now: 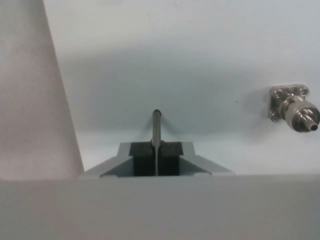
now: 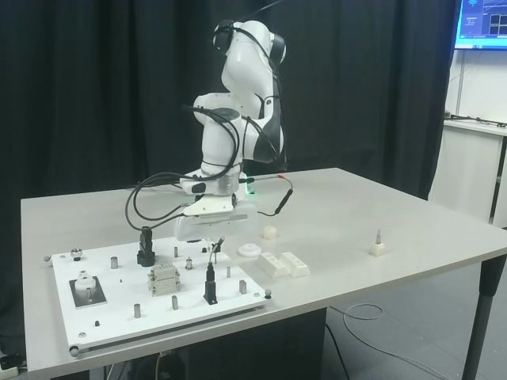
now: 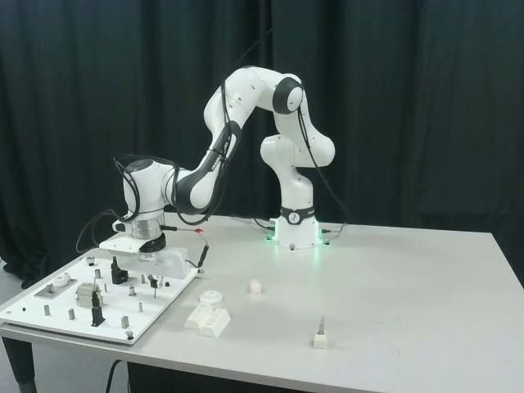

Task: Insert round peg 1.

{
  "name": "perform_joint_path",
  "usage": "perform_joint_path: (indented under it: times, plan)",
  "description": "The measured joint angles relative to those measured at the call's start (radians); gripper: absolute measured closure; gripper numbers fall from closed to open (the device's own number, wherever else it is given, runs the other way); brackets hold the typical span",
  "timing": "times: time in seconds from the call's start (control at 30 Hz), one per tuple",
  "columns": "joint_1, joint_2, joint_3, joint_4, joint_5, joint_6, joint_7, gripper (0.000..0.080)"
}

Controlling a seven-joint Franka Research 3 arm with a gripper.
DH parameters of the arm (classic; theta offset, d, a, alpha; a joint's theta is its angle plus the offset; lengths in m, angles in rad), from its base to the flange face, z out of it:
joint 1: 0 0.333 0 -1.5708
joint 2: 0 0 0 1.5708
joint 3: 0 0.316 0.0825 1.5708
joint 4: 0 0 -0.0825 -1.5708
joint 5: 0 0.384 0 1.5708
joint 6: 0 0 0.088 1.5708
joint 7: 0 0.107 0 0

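You are in the carry-and-align step: the gripper (image 1: 156, 156) is clamped narrowly on the round peg (image 1: 156, 127), a thin, smooth grey metal rod that sticks out from between the two black finger pads (image 1: 142, 159) toward the white board (image 2: 198, 313). Taking that board as your landmark, the peg hangs over its far edge, the side nearest the arm's base, tip not yet touching the surface as far as the wrist view shows. The board is flat, matt and white, studded with short upright grey pins (image 2: 174, 302) and black connector blocks (image 2: 211, 286); a threaded metal fitting (image 1: 295, 109) on a square four-screw flange sits on the board well off to one side of the peg. You cannot see the target hole here, so your next move likely calls for finding it, squaring the peg upright above it, then lowering slowly; a slim rod held this way could tilt or jam if you come in off-axis.
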Motion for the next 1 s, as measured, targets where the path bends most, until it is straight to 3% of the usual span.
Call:
perform_joint_path:
  times: [0.77,0.8,1.0]
  plan:
    - [0.0,0.004,0.004,0.009,0.004,0.003,-0.005,0.0751]
    - [0.0,0.003,0.004,0.011,0.005,0.003,-0.005,0.0412]
    - [0.001,-0.001,0.004,0.021,0.005,0.001,-0.005,0.0412]
